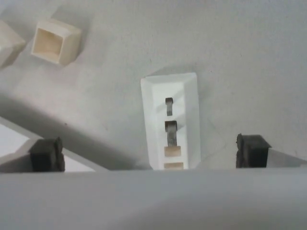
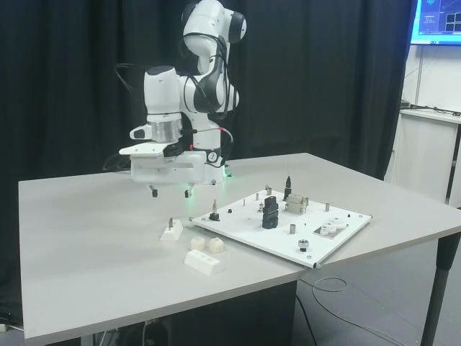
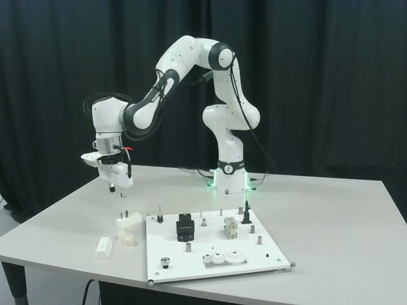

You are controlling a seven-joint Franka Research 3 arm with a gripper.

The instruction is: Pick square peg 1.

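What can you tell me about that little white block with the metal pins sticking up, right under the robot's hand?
The white block is a small wedge-like holder, seemingly plastic, with sloped sides and a flat top. Two grey metal pegs stand upright in it, and the wrist view shows two more square slots near one end. It rests on the grey table, just off the edge of the white board, apart from the other small white pieces. The gripper hangs above it, open, touching nothing.
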